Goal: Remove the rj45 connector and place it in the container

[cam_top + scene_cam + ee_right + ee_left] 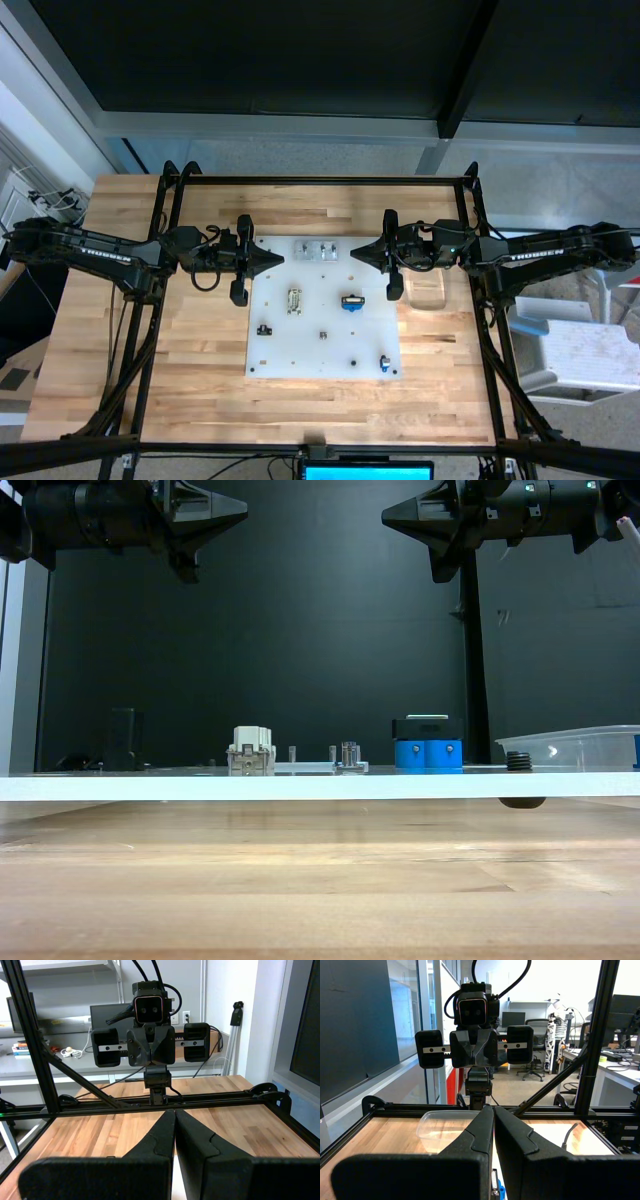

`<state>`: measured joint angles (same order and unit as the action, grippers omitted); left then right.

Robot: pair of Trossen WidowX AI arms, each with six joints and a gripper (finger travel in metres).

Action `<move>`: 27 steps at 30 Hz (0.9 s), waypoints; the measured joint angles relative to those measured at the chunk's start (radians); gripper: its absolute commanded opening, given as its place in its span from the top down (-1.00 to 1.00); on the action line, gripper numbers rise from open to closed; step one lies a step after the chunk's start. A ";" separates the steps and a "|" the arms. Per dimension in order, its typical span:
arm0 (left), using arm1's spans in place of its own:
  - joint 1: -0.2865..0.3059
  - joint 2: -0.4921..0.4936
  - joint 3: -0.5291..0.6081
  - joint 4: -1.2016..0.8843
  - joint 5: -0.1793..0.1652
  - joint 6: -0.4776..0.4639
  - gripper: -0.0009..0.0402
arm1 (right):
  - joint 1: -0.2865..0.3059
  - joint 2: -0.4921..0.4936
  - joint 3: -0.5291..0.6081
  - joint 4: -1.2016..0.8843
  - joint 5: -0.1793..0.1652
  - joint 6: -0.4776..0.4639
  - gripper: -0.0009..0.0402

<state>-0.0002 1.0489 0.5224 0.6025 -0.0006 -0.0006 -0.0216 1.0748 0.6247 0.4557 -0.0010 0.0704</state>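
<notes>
My left gripper [276,259] and right gripper [357,254] are both pinched shut, parked high over the board [320,345] so nothing gets bumped. The rj45 connector [351,301] (the black-on-blue bit, I think) sits mid-board. The container [429,291] is just beside the board, handy for my right arm.

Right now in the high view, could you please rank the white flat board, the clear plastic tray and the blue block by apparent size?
1. white flat board
2. clear plastic tray
3. blue block
The left gripper and right gripper, both shut, hover above the board's far edge.
</notes>
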 measured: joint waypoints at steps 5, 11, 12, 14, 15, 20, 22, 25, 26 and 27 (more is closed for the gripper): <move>0.000 0.000 0.000 0.000 0.000 0.000 0.95 | 0.000 0.000 0.000 0.000 0.000 0.000 0.96; 0.000 0.000 0.000 0.000 0.000 0.000 0.95 | 0.000 0.000 0.000 -0.010 0.000 0.049 0.96; 0.000 0.000 0.000 0.000 0.000 0.000 0.95 | 0.002 -0.002 0.002 -0.026 0.000 0.055 0.96; 0.000 0.000 0.000 0.000 0.000 0.000 0.95 | 0.005 -0.006 0.017 -0.089 0.000 0.055 0.96; 0.000 0.000 0.000 0.000 0.000 0.000 0.95 | 0.008 -0.006 0.028 -0.129 0.001 0.055 0.96; 0.000 0.000 0.000 0.000 0.000 0.000 0.95 | 0.029 -0.007 0.100 -0.349 0.008 0.055 0.96; 0.000 0.000 0.000 0.000 0.000 0.000 0.95 | 0.045 -0.007 0.134 -0.447 0.008 0.054 0.96; 0.000 0.000 0.000 0.000 0.000 0.000 0.95 | 0.069 -0.007 0.186 -0.599 0.017 0.056 0.96; 0.000 0.000 0.000 0.000 0.000 0.000 0.95 | 0.078 -0.007 0.205 -0.651 0.030 0.060 0.96; 0.000 0.000 0.000 0.000 0.000 0.000 0.95 | 0.090 -0.007 0.222 -0.696 0.047 0.061 0.96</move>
<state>-0.0002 1.0489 0.5228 0.6022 -0.0006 -0.0002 0.0689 1.0679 0.8467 -0.2405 0.0463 0.1318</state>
